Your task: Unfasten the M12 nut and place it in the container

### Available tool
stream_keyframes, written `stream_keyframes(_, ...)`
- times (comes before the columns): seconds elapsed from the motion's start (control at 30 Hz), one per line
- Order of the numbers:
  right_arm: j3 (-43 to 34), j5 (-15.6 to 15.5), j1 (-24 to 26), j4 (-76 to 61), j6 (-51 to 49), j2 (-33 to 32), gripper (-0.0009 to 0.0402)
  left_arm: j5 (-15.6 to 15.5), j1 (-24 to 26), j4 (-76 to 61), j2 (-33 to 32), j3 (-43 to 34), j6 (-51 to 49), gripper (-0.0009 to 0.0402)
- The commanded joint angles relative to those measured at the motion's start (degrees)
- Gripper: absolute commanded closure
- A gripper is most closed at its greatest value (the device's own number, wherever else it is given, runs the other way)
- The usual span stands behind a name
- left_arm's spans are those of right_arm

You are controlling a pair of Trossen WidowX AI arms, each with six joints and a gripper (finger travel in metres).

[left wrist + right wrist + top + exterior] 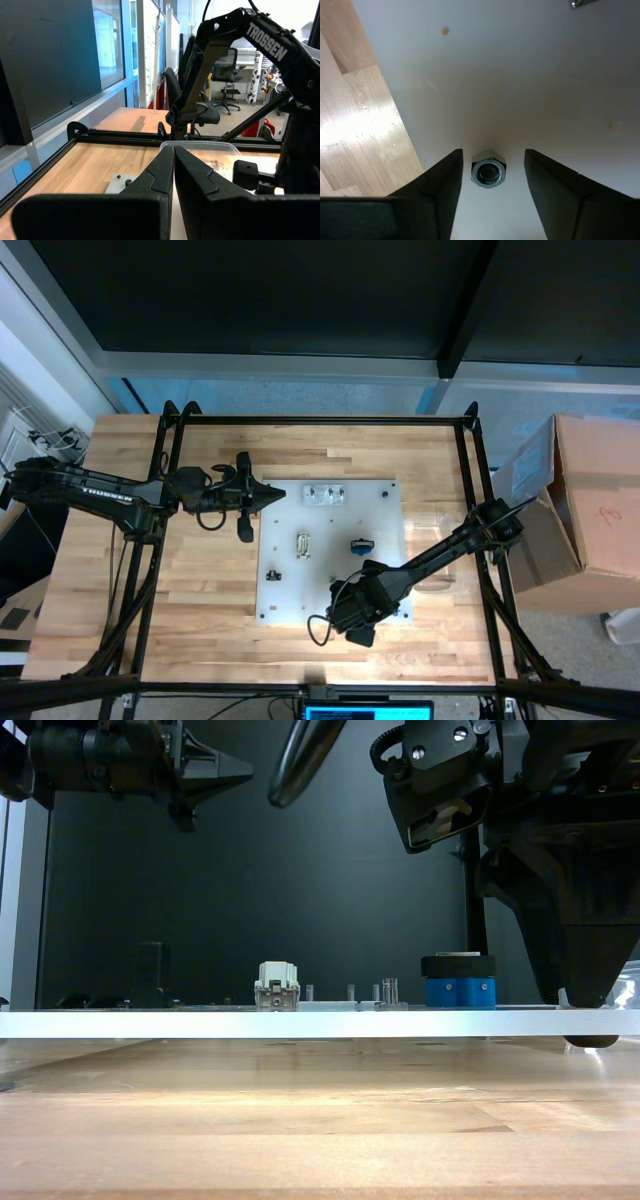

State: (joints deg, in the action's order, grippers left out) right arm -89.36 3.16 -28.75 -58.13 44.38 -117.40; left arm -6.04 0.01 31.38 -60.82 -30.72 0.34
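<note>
The silver M12 nut (488,169) sits low on the white board (530,75), its dark centre showing and no ribs of the stud visible; it looks seated on its stud. My right gripper (490,195) points straight down over it, open, one finger (442,187) on each side and a small gap to the nut on both. In the high view this gripper (356,616) hangs over the board's near right part and hides the nut. My left gripper (276,495) is shut on nothing, held high over the board's far left edge. The clear container (441,532) lies right of the board.
On the board stand a blue-and-black part (361,546) and a white connector (302,545). A black frame (320,421) rings the table. A cardboard box (580,520) stands off the table's right side. The right arm's link (445,550) crosses above the container.
</note>
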Motion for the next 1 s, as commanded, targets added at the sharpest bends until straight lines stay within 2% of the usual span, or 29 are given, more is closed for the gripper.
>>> stream_keyframes(0.03,0.04,-0.17,-0.02,0.0,0.07,0.02,0.0266,0.02,0.0,0.02,-0.04,0.0,0.02,0.0393)
stream_keyframes(0.4,0.04,-0.31,0.0,-0.52,-1.11,0.02,0.0375,0.02,0.0,0.0,-0.04,0.0,0.02,0.0393)
stream_keyframes(0.53,0.02,-1.27,0.02,-0.44,-1.92,0.09,0.0395,0.02,0.0,0.02,-0.04,0.0,0.02,0.0393)
stream_keyframes(0.6,0.02,-1.27,0.02,-0.48,-4.17,0.09,0.0391,0.02,0.0,0.0,-0.04,0.0,0.02,0.0393)
stream_keyframes(0.73,0.02,-1.27,0.02,-0.48,-13.0,0.5,0.0386,0.02,0.0,0.0,-0.04,0.0,0.02,0.0393)
stream_keyframes(1.0,0.02,-1.25,0.04,-0.44,-44.74,1.81,0.0384,0.02,0.0,0.0,-0.04,0.0,0.02,0.0393)
